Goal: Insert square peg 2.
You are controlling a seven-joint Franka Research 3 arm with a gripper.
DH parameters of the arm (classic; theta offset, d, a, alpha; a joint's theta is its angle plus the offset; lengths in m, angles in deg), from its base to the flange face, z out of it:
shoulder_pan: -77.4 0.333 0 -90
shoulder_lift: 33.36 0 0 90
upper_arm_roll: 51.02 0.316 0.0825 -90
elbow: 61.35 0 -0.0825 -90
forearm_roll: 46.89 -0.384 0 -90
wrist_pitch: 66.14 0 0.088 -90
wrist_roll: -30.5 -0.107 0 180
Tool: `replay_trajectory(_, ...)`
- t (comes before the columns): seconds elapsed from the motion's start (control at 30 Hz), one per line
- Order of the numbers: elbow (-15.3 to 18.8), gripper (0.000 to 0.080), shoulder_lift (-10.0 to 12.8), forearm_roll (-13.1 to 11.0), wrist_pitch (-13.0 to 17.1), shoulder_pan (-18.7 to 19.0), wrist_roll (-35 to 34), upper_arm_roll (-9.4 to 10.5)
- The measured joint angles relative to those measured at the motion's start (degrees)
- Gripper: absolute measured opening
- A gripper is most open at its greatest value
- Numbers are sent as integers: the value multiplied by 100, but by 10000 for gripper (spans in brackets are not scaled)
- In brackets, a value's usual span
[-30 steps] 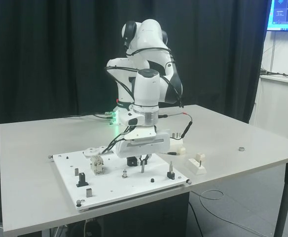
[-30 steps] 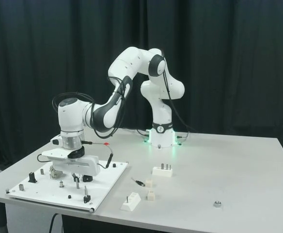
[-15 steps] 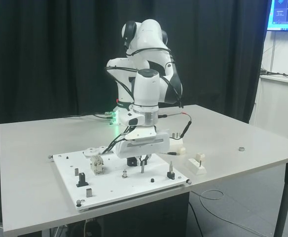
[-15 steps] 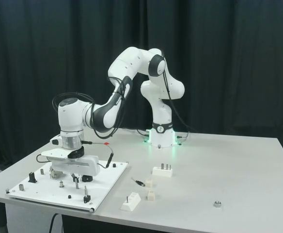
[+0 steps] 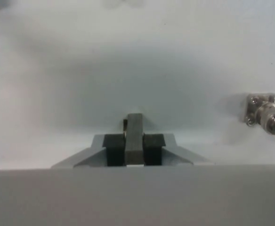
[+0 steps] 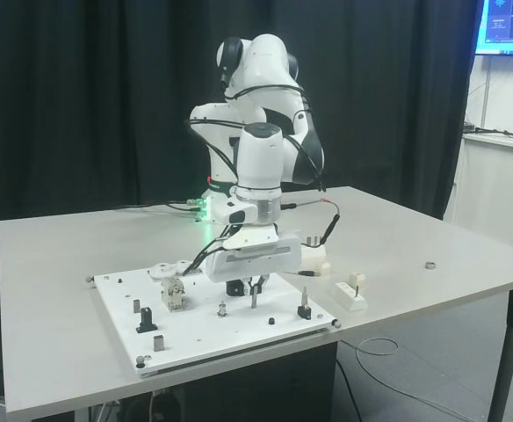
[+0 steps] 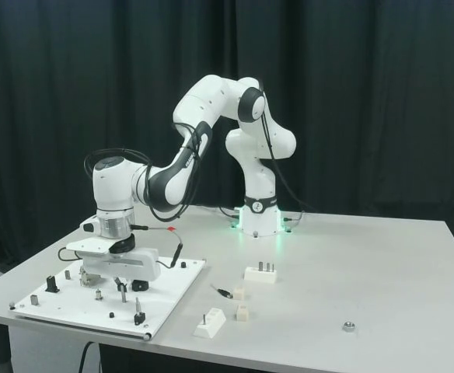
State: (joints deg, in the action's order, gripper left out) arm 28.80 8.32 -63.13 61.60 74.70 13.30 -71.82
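The gripper (image 5: 134, 147) is clamped on the square peg (image 5: 134, 136), its two black fingertips (image 5: 113, 149) pressed against the peg's sides. The peg stands upright between them, its lower end at the white board (image 6: 239, 338); whether it sits in a hole cannot be told. In the room views the gripper (image 6: 254, 290) hangs low over the middle of the board (image 7: 172, 291), the peg (image 7: 123, 293) pointing straight down beneath it. A small metal screw connector (image 5: 265, 113) is fixed to the board near the peg, apart from it. Other small posts and a black bracket (image 6: 145, 320) stand on the board. The board lies on the grey counter (image 6: 54, 264), with white blocks (image 7: 261, 273) beside it and the white arm (image 7: 204, 109) bending over.
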Motion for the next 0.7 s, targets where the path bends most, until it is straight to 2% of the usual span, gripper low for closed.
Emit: replay_trajectory(0.7,17,76,-17,-2,-107,4,83,-2)
